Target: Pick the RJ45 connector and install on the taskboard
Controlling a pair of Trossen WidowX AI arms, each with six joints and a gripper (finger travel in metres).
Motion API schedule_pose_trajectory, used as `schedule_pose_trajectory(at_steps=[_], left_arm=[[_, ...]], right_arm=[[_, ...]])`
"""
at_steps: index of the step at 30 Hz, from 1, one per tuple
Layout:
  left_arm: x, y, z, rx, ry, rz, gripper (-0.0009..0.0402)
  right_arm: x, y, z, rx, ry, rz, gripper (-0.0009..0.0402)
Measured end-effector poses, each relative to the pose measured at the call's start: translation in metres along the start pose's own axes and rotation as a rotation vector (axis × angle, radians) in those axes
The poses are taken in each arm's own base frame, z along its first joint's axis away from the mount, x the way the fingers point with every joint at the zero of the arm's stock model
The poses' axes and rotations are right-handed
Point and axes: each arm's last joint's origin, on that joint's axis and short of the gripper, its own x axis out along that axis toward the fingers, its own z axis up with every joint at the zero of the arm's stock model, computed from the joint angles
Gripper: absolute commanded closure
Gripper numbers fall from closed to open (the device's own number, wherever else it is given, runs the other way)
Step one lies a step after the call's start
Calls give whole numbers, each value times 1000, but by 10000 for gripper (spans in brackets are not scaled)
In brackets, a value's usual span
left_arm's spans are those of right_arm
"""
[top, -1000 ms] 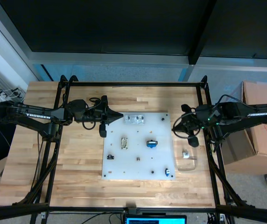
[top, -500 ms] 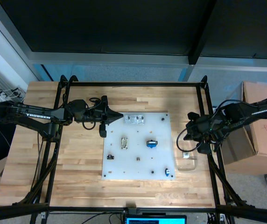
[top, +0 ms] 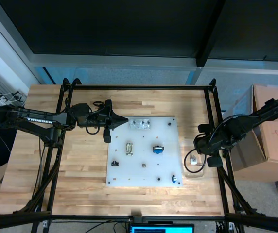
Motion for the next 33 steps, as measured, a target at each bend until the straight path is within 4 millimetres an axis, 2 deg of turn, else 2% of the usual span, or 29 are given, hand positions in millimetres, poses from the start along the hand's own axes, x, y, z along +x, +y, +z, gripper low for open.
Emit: schedule_pose_trajectory(at_steps=[6, 12, 22, 33], left_arm=[[0, 0, 0, 0, 0, 0, 393], [0, 0, 0, 0, 0, 0, 393], [0, 0, 0, 0, 0, 0, 393], [0, 0, 0, 0, 0, 0, 393]], right_arm=[[11, 5, 3, 28, 51, -18, 258], [36, 11, 3, 23, 82, -28, 224], [87, 20, 2, 13, 156, -17, 216], [114, 23, -4, 29, 150, 14, 232]])
